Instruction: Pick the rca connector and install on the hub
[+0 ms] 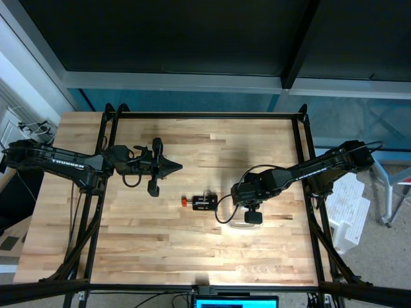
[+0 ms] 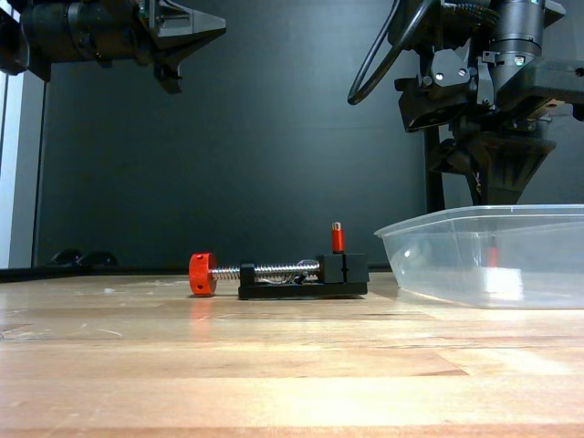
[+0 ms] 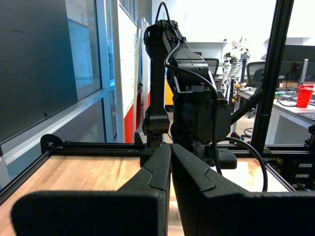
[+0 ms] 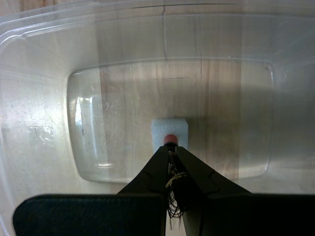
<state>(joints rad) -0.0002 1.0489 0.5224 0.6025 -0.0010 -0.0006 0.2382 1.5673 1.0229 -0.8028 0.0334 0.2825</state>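
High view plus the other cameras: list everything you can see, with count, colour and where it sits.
table: one, light wood, under everything.
frame: one, black, around the table's edges.
hub: one, black, at the table's centre; red knob at its left end, red peg upright on top.
tray: one, clear plastic, right of the hub, apart from it.
foam block: one, white, on the tray's floor.
rca connector: one, red-tipped, standing in the foam block.
left gripper: black, shut, empty, raised over the table's left half.
right gripper: black, shut, above the tray, over the rca connector, not gripping it.
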